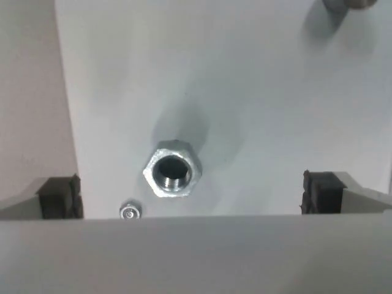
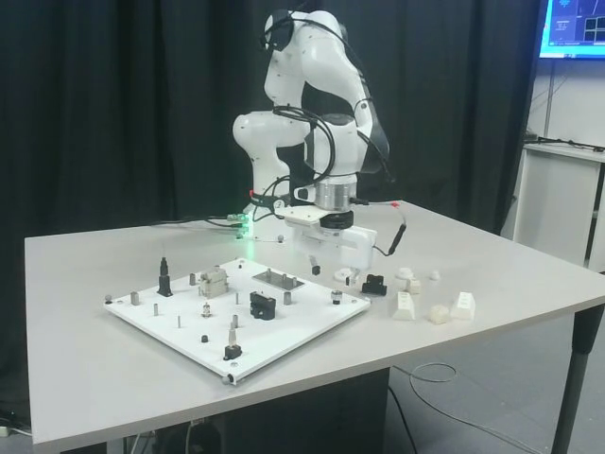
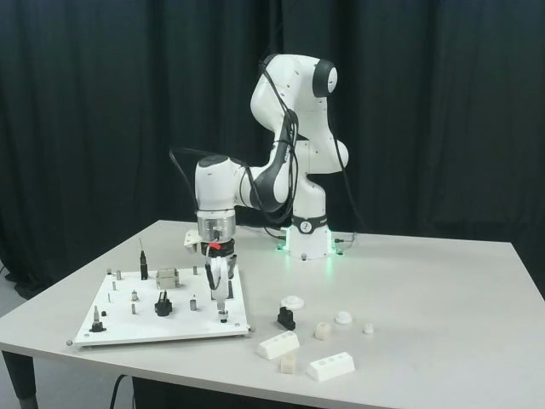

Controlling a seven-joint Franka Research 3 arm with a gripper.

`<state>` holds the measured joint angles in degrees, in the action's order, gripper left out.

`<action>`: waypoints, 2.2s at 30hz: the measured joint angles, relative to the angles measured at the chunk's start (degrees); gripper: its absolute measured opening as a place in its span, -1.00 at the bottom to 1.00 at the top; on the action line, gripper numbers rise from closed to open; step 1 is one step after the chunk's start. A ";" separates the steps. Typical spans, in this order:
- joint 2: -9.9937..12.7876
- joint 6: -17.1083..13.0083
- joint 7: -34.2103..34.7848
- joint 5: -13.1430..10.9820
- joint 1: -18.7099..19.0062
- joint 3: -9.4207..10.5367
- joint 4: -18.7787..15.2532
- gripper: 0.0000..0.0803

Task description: Remove bolt 4.

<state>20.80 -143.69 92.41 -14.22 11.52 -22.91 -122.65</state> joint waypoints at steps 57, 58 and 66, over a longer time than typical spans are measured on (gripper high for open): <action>2.23 -6.96 2.33 0.00 2.25 0.19 -2.45 0.99; 2.33 -6.90 2.31 0.00 2.22 0.19 -2.32 0.99; 3.16 -6.21 1.90 0.00 1.86 0.18 -1.11 0.99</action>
<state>23.96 -149.89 94.31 -14.22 13.38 -22.74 -123.77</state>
